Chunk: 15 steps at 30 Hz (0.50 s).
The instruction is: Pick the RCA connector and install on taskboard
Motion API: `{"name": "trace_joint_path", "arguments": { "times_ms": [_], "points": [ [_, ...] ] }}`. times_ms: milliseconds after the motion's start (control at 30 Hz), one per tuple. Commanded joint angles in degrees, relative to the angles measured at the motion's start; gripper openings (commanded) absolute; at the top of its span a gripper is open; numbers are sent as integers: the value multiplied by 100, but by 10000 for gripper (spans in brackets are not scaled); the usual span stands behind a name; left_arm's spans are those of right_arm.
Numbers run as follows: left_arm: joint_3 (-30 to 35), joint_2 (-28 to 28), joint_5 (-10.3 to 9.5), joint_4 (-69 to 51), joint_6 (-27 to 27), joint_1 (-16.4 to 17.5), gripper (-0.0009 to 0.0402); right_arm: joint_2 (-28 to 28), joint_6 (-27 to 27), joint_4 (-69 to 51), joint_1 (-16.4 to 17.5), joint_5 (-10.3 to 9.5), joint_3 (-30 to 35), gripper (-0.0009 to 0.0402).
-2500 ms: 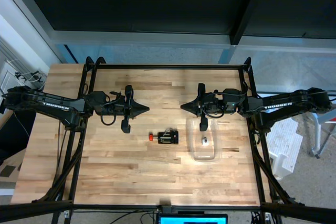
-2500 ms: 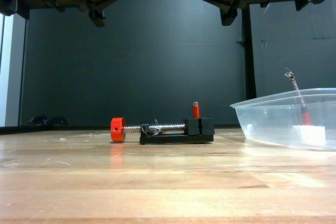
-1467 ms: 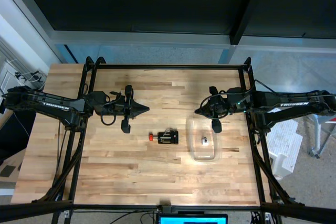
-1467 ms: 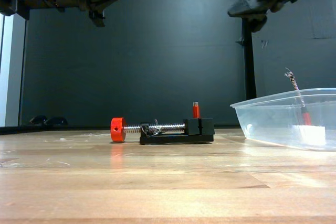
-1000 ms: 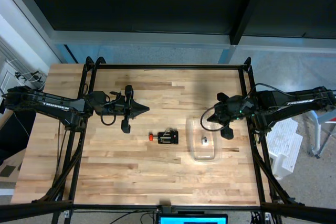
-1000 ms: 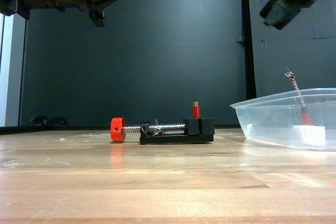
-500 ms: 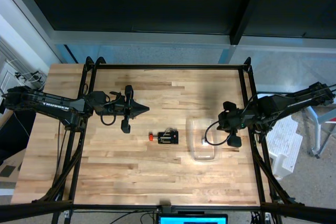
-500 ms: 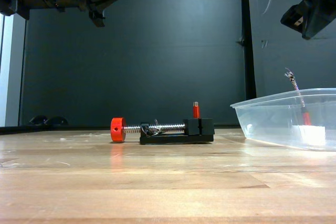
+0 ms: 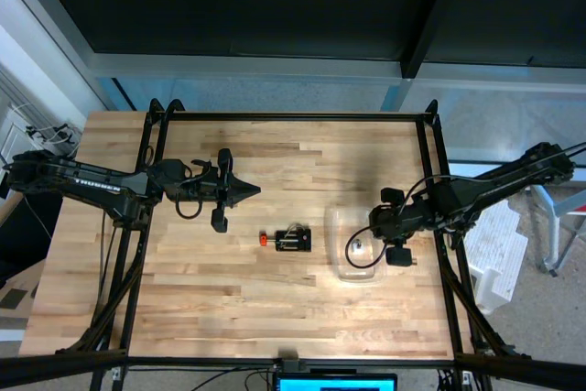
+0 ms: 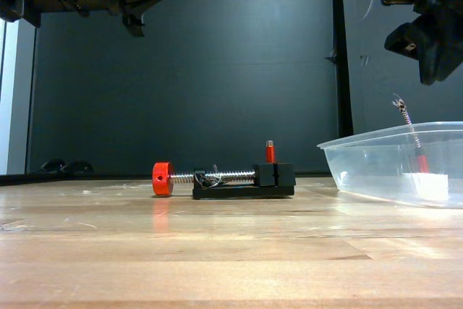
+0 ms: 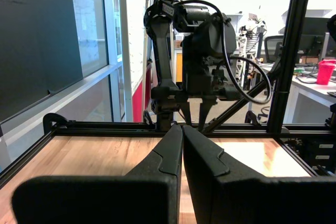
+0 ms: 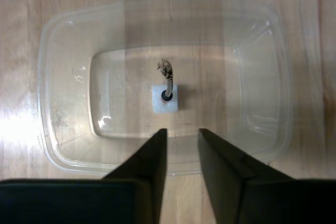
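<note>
While the left gripper (image 11: 182,129) hangs high over the table's (image 9: 183,299) left half, fingers pressed together on nothing, the taskboard (image 9: 293,241) sits mid-table, red knob (image 9: 263,240) pointing left. To its right, the connector (image 12: 166,97) stands inside the clear tray (image 12: 52,40). The right gripper (image 12: 179,136) hovers above the tray, fingers a narrow gap apart, empty.

Clear plastic tray (image 9: 352,274) on wooden desk (image 9: 211,309), right of centre; black frame rail (image 9: 293,117) along far edge; blue screen (image 9: 335,383) at near edge.
</note>
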Motion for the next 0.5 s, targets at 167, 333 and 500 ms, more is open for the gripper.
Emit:
{"name": "trace_joint_path", "arguments": {
  "times_ms": [167, 333, 500],
  "points": [
    [0, 0, 0, 0, 2, 2, 0, 472, 24, 177, 57, 9, -4, 145],
    [0, 0, 0, 0, 2, 2, 0, 837, 24, 256, 66, 7, -4, 152],
    [0, 0, 0, 0, 2, 2, 0, 1143, 131, 439, 68, 2, -4, 164]
  ]
}}
